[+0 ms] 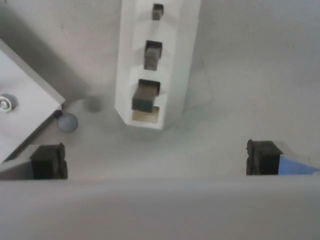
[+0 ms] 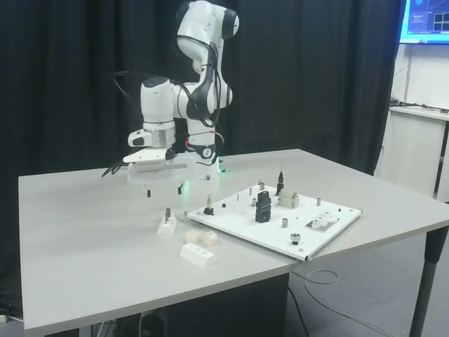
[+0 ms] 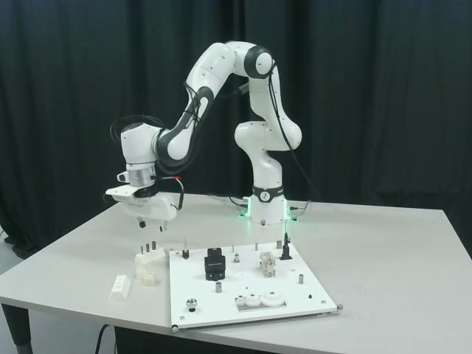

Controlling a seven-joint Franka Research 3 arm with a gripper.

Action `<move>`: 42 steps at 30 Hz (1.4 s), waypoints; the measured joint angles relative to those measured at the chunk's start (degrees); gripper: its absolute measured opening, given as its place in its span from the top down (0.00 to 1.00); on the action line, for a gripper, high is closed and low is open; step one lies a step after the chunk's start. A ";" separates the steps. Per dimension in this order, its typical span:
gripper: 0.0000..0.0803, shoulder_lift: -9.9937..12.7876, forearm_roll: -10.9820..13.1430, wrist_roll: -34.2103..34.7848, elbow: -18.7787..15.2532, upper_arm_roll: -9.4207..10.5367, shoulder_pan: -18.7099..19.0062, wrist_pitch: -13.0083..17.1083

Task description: Pick square peg 3.

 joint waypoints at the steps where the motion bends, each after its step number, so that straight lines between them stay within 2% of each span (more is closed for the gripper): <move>1: 0.00 -0.01 0.04 0.38 -0.33 0.00 0.27 0.57; 6: 0.00 -0.01 0.04 4.43 -1.21 0.00 1.46 2.19; 19: 0.00 -0.01 0.03 15.88 -1.89 -0.03 2.53 3.07; 28: 0.00 0.00 0.03 16.35 -2.66 -0.03 2.57 5.07; 42: 0.00 0.00 0.01 15.50 -6.31 0.00 3.06 12.10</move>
